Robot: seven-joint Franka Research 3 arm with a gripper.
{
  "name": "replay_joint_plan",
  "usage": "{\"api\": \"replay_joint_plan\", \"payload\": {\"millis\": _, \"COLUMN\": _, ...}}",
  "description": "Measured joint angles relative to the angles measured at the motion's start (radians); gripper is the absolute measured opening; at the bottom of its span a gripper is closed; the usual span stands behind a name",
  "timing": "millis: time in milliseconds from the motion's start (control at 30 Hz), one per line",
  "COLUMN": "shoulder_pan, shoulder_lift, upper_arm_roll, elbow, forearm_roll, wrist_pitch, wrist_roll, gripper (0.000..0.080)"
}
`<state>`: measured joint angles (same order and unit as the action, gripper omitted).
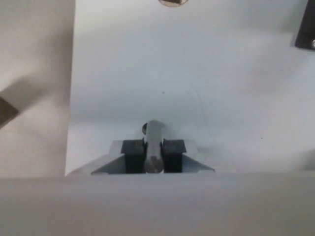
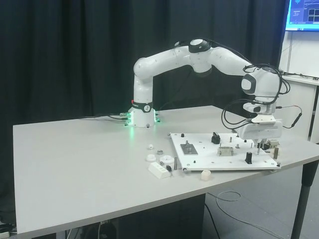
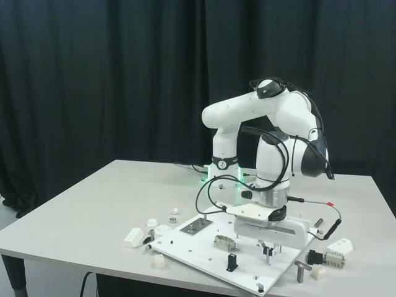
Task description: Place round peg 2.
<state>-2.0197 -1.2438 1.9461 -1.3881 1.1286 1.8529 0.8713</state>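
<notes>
A slim grey round peg (image 1: 154,145) stands upright between the two black fingertip pads of the gripper (image 1: 153,156), which is clamped on it from both sides. The wrist view shows the peg's lower end right at a small dark hole in the white assembly board (image 1: 197,73); whether it has entered the hole cannot be told. In the first room view the gripper (image 2: 260,145) hangs low over the board (image 2: 199,160) near the edge farthest from the arm's base, with the white arm (image 2: 199,55) reaching out over the grey table (image 2: 75,159). On the board stand a black block (image 2: 216,137), a black post (image 2: 248,158), a grey flat plate with a pin (image 2: 188,148) and a small metal bracket (image 2: 226,152), each apart from the gripper. Off the board, on the table beside its near corner, lie several loose white parts (image 2: 159,168) and a small white cube-like piece (image 2: 205,175). A green light glows at the arm's base (image 2: 142,118).
</notes>
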Motion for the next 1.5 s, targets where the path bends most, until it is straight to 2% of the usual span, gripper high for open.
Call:
{"api": "replay_joint_plan", "payload": {"millis": 1033, "shoulder_pan": 0.013, "shoulder_lift": 0.012, "upper_arm_roll": -0.005, "elbow": 0.006, "forearm_roll": 0.0, "wrist_pitch": -0.002, "wrist_roll": 0.002, "gripper": 0.0075}}
{"api": "replay_joint_plan", "payload": {"millis": 1500, "shoulder_pan": 0.053, "shoulder_lift": 0.022, "upper_arm_roll": 0.008, "elbow": 0.063, "forearm_roll": 0.018, "wrist_pitch": -0.018, "wrist_roll": 0.13, "gripper": 0.0075}}
